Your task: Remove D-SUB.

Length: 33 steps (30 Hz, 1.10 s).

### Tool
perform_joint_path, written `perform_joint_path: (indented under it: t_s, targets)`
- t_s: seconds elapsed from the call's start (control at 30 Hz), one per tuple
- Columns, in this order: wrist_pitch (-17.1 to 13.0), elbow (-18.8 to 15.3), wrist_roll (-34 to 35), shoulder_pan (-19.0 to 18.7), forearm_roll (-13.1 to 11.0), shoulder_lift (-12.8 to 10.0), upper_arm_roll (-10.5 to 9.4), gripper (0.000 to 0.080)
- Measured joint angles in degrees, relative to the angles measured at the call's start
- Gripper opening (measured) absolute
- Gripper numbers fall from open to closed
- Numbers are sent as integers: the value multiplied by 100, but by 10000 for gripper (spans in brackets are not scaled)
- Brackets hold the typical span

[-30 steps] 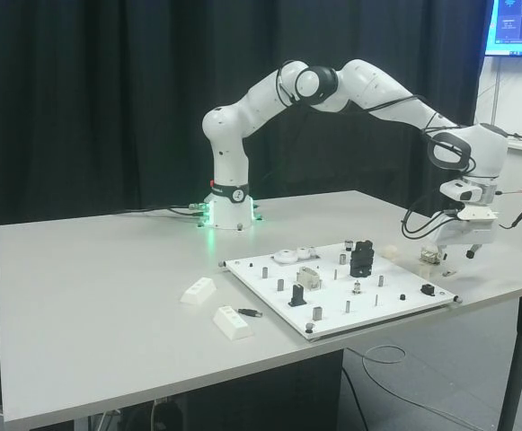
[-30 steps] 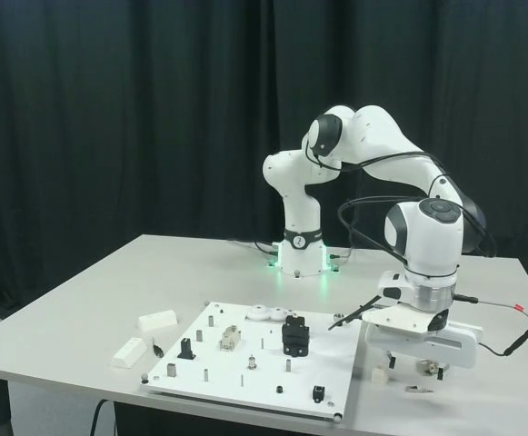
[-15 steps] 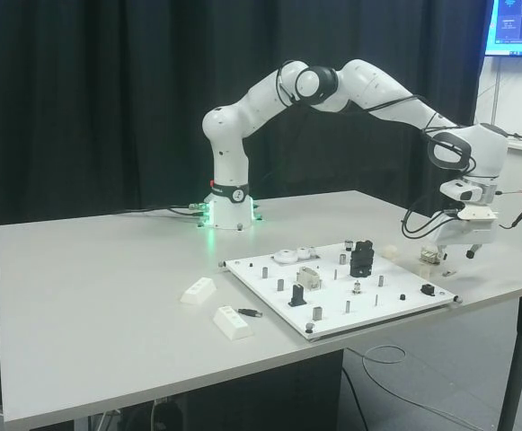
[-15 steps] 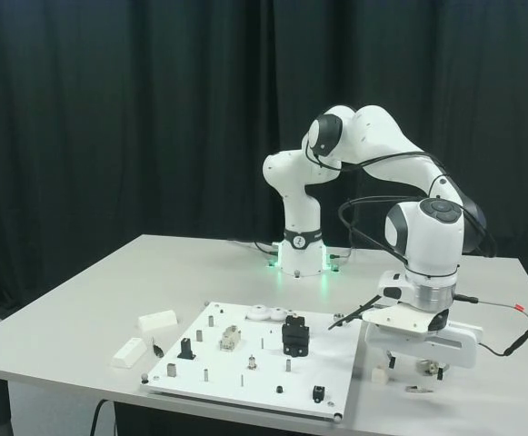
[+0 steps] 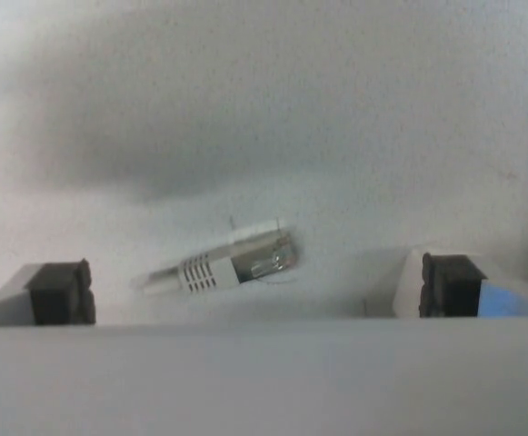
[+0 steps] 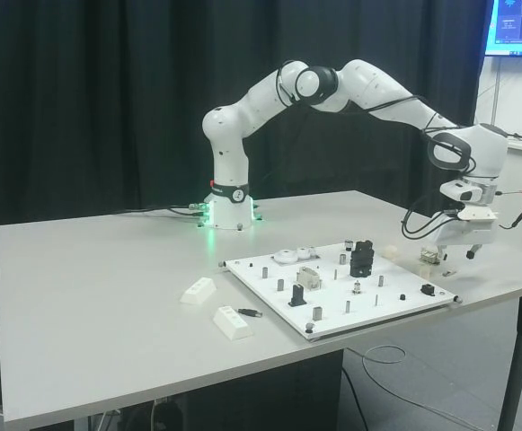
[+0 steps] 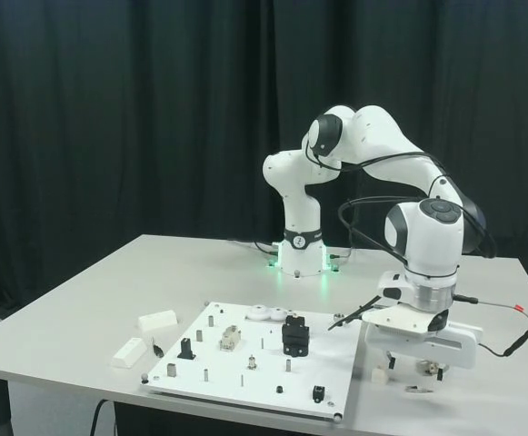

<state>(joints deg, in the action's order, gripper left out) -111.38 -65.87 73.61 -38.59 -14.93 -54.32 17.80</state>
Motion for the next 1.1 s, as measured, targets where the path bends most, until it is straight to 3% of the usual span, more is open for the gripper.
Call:
perform_joint_path:
  t_s: [0.53, 1.1]
  targets:
    - [81, -16, -225, 2, 8, 30, 106, 800]
    - [1286, -23, -458, 17, 45, 464, 673, 800]
